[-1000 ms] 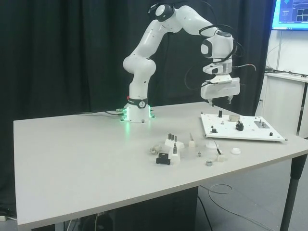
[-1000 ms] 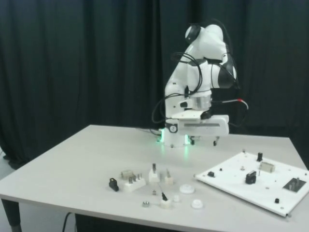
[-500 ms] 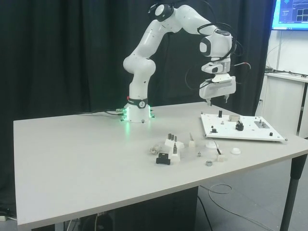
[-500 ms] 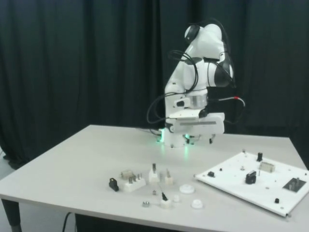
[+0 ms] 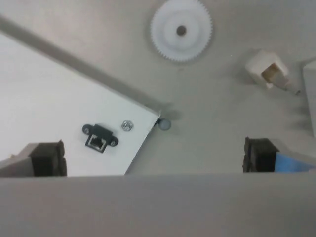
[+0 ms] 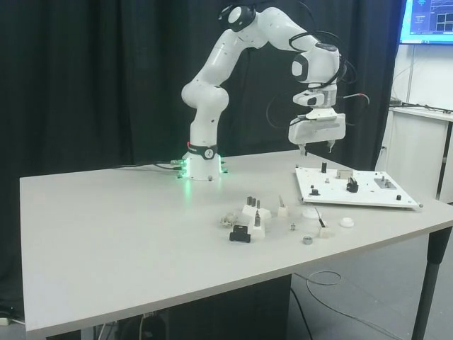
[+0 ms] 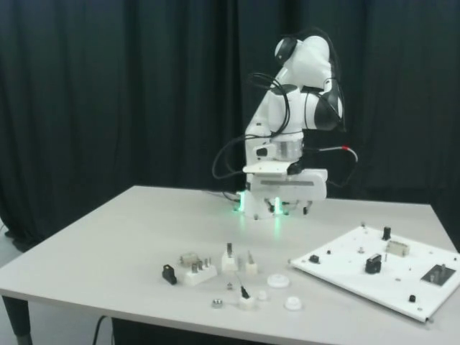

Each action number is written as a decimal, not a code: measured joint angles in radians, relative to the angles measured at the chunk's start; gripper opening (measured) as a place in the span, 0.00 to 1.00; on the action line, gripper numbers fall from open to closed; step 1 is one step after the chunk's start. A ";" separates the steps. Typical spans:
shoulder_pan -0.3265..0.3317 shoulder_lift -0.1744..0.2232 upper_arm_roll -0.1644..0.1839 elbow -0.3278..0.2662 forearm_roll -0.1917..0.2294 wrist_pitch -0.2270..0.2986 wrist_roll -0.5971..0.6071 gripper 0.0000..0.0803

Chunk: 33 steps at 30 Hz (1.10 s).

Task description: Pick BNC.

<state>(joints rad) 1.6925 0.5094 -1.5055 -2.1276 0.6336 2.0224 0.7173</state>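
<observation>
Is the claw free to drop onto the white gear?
Probably yes: the claw hangs open above the table, and the white gear lies flat beside the white board, nothing over it.

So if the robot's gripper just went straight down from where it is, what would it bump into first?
Probably the corner of the white board: the gripper hangs open above its edge, one finger over the board, the other over bare grey table. Depth is hard to judge.

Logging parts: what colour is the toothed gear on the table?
White gear, best seen in the wrist view.
</observation>
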 joint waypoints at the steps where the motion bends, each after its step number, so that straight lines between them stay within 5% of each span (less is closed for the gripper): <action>1: -0.002 0.002 0.000 0.000 0.000 0.004 0.008 1.00; 16: -0.069 0.011 0.038 -0.018 0.001 0.104 0.026 1.00; 33: -0.244 0.011 0.169 -0.020 0.006 0.154 0.030 1.00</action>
<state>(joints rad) 1.4483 0.5207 -1.3369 -2.1472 0.6394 2.1764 0.7469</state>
